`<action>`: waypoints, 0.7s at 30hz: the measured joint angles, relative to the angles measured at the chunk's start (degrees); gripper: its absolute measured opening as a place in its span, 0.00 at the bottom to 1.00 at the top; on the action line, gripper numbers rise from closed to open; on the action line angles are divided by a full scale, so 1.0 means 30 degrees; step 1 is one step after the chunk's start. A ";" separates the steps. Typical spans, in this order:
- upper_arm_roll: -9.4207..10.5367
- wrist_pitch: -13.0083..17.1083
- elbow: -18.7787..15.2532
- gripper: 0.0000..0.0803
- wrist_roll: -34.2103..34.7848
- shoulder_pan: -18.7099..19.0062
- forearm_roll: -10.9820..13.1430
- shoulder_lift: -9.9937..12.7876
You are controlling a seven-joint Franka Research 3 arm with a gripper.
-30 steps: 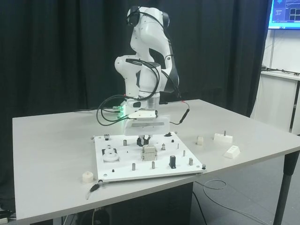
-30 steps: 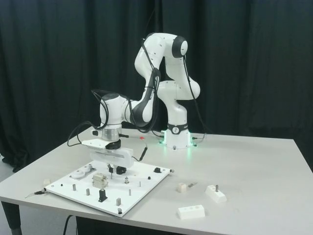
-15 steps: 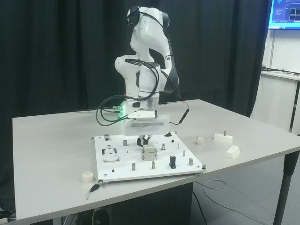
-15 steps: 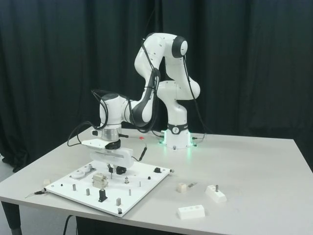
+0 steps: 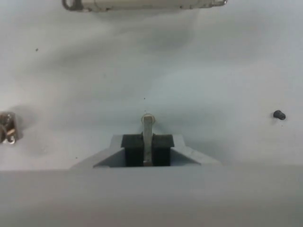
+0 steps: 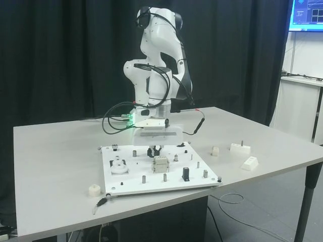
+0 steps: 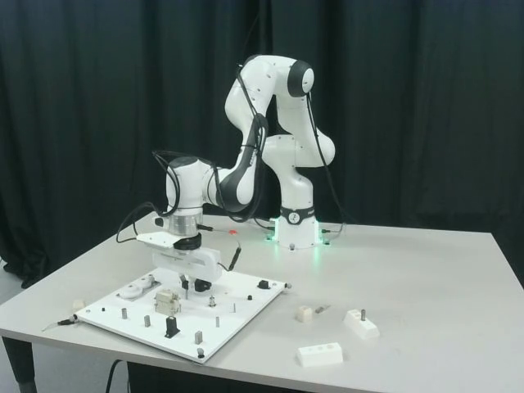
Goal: Insert square peg 1.
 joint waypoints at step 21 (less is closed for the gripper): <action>-0.0023 0.0132 0.0000 0.04 -0.2117 0.0007 -0.0007 0.0088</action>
